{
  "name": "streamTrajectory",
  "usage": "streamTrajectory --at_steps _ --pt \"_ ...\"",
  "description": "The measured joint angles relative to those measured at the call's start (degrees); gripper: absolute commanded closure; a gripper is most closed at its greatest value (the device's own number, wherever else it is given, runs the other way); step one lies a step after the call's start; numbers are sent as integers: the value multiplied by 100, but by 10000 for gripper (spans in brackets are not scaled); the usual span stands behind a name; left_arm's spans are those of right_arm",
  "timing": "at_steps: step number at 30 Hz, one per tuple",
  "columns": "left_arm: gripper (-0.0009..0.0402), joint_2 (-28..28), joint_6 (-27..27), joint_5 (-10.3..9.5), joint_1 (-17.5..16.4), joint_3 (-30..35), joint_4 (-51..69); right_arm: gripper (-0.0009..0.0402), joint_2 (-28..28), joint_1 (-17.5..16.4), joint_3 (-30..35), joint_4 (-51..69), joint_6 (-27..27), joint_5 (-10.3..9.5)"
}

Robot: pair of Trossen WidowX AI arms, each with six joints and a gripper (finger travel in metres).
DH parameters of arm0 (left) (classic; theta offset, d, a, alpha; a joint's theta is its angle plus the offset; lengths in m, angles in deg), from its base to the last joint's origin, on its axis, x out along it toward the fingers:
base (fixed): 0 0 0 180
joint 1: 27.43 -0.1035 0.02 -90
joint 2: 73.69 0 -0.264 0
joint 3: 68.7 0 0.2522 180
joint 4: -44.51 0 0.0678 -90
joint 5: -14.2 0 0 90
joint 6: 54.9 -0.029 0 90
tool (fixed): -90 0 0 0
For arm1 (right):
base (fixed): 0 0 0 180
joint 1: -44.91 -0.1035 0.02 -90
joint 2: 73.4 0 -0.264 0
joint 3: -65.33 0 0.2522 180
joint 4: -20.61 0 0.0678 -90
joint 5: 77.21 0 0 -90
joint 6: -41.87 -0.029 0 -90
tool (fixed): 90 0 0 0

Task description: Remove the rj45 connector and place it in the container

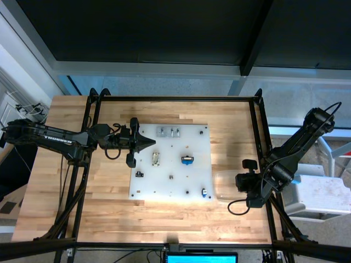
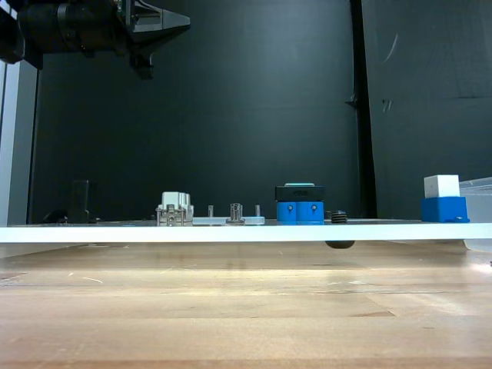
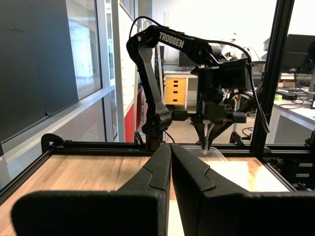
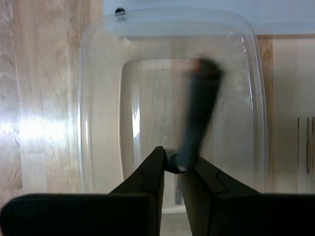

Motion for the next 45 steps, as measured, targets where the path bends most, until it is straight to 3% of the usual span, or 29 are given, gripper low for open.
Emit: streamTrajectory --at_steps 9,15,45 --pt "393 0 0 0 0 2 0 212 -2 2 0 81 2 2" --pt "393 0 -2 0 0 2 0 175 -4 2 0 87 4 13" --pt "393 0 -2 -2 0 0 0 187 -4 4 -2 87 7 22"
